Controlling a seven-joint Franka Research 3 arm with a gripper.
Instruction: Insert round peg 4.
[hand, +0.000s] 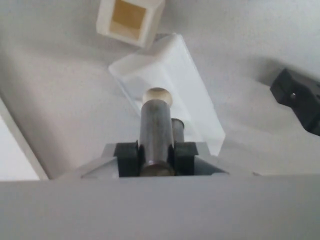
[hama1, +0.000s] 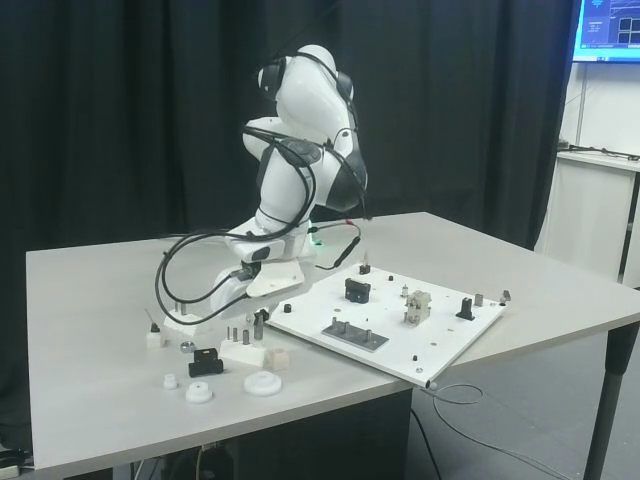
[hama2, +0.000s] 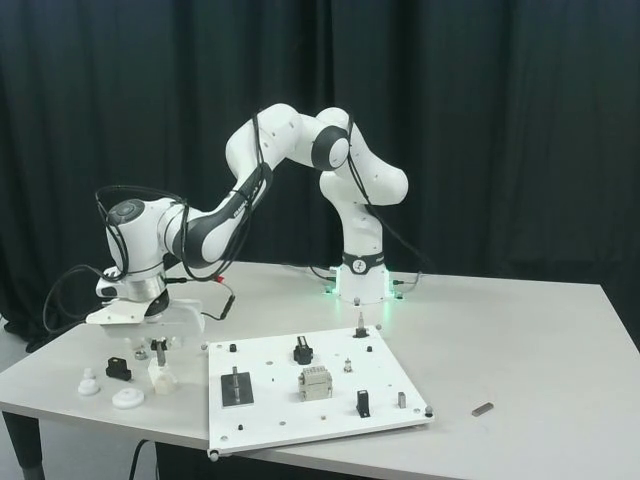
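Table (hama2: 540, 330) edge near pincer (hand: 156, 150)

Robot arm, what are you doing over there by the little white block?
The white robot arm is reaching down off the side of the white board. Its black fingers are shut on a grey round peg, which stands in a white holder block on the grey table. The peg is not in the board yet.

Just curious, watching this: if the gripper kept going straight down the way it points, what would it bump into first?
Probably the white holder block: the gripper, shut on the peg, points down at it, though depth is unclear.
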